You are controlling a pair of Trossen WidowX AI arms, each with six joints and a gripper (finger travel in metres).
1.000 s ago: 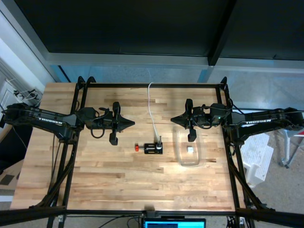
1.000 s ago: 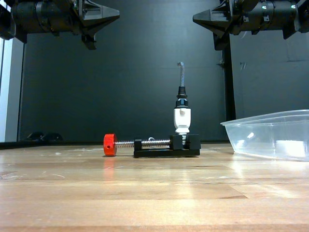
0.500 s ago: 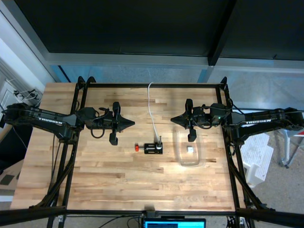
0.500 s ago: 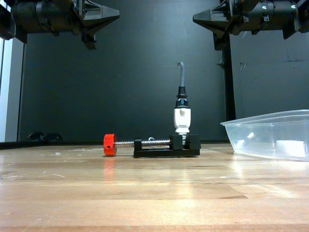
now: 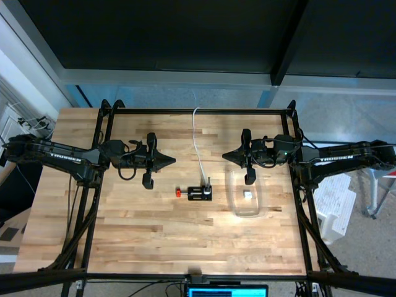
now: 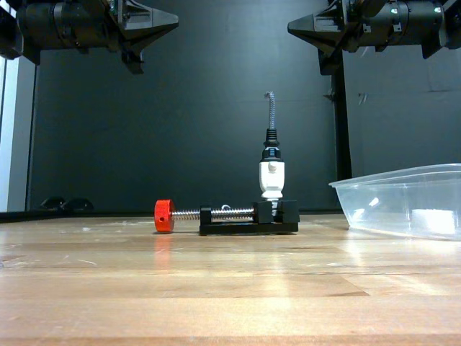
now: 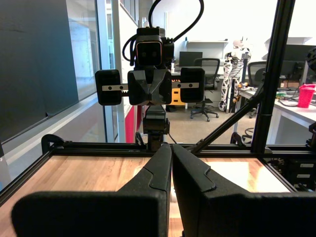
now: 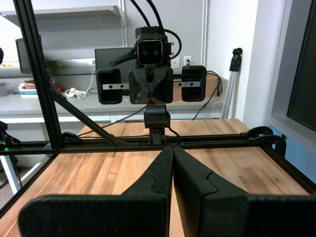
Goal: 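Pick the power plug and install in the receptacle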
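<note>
The receptacle (image 5: 208, 185) stands upright at the middle of the high view, a small white body clamped in the right end of a little black vise (image 5: 200, 193). In the low view the receptacle (image 6: 271, 178) is a white block with a black collar on top. A braided cord rises from that collar. The vise's red knob (image 5: 177, 193) sticks out to the left on a bare screw. A white cable (image 5: 198, 139) runs from the receptacle up toward the far edge of the table (image 5: 154, 229). I cannot pick out the power plug in any view.

Just right of the vise lies a clear tray (image 5: 236, 201) with a small white cube (image 5: 247, 194) inside it.

My left gripper (image 5: 173, 161) hangs high over the table, left of centre, pointing inward, well apart from the vise. In its own wrist view my left gripper (image 7: 171, 147) has its fingers pressed together on nothing. My right gripper (image 5: 224, 155) hangs opposite it, above the tray's far end. Its wrist view shows my right gripper (image 8: 173, 148) pressed together too, holding nothing.
</note>
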